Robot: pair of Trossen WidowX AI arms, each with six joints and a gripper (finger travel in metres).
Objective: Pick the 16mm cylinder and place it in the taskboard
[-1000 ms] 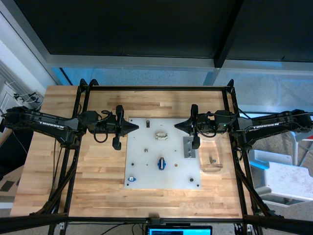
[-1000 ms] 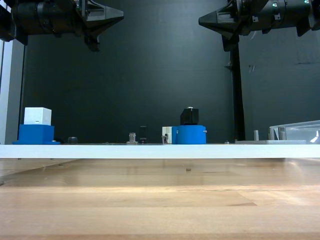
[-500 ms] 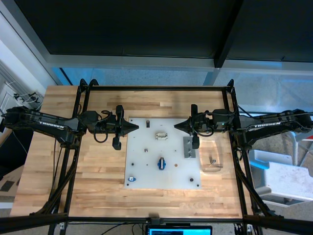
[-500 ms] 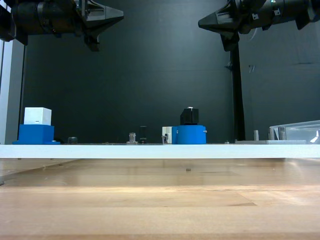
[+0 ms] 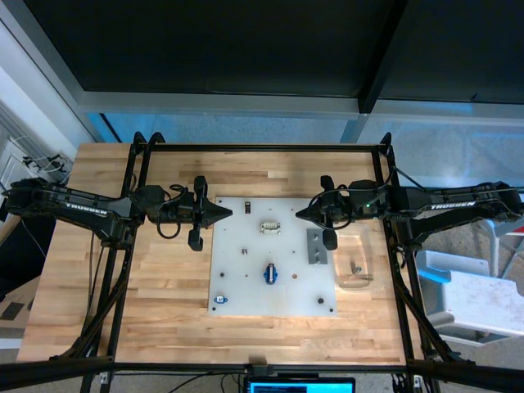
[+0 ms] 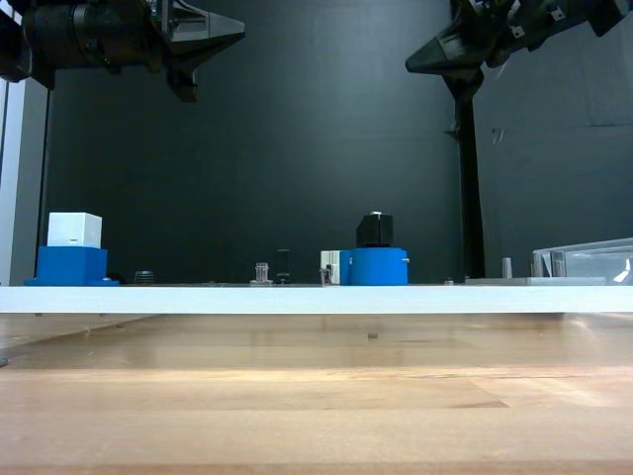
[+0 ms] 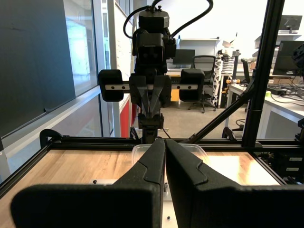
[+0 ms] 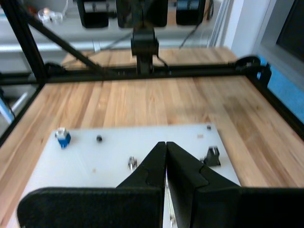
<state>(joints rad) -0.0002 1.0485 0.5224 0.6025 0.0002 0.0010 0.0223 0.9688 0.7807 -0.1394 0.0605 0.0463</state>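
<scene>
A pale, plank-grained wooden table (image 5: 164, 286) carries the taskboard (image 5: 246, 282), a large flat matte white square board. On the taskboard stand a round blue plastic knob (image 5: 270, 274) and, farther back, a rectangular grey metal block (image 5: 317, 246). Just beside the taskboard, on the right arm's side, sits a clear plastic tray (image 5: 354, 286). The 16mm cylinder (image 5: 356, 267), a tiny grey metal peg, lies inside it. Above the taskboard's far half, the black left gripper (image 5: 228, 212) and right gripper (image 5: 299, 215) hang with fingers pressed together, holding nothing. Beyond the taskboard, a black tubular frame (image 5: 262, 148) fronts a dark wall panel (image 5: 205, 41).
</scene>
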